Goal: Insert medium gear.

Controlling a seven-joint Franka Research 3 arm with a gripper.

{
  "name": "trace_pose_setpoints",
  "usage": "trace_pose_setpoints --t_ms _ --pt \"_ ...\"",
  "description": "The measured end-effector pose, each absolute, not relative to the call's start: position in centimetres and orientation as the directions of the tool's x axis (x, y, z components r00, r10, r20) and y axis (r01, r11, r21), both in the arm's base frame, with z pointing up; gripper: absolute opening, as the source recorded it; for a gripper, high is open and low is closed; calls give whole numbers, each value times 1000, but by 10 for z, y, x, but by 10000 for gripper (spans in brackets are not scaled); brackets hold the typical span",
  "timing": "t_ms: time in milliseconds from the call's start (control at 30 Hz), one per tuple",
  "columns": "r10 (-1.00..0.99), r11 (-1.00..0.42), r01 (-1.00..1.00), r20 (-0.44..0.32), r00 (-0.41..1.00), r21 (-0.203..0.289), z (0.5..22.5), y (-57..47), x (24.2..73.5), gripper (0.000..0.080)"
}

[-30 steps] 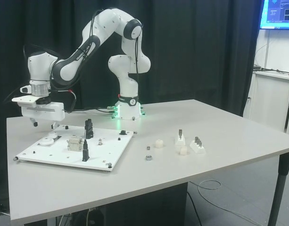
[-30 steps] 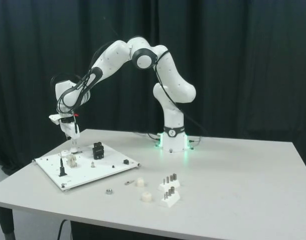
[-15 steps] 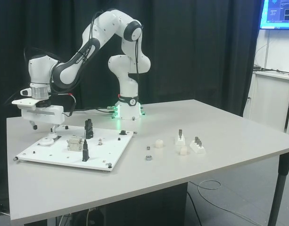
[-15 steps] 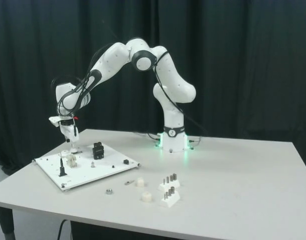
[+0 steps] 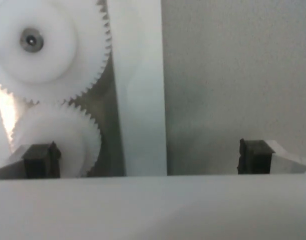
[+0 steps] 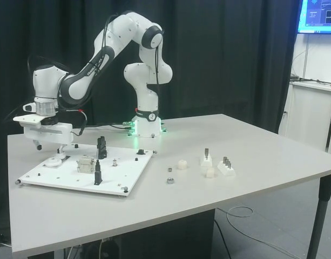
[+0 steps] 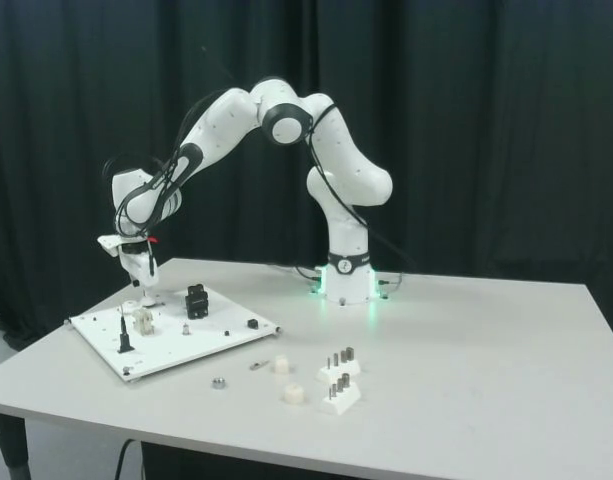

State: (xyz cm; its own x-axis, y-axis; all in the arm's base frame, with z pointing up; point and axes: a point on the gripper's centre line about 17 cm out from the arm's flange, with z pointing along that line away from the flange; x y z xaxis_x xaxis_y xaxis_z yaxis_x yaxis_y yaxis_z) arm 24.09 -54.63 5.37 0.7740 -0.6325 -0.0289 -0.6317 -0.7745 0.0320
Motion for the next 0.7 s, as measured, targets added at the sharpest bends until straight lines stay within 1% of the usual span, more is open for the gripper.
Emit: trace_pose_setpoints --t_ms 700 --pt "-614 -789 -614 -28 789 27 52 -546 242 800"
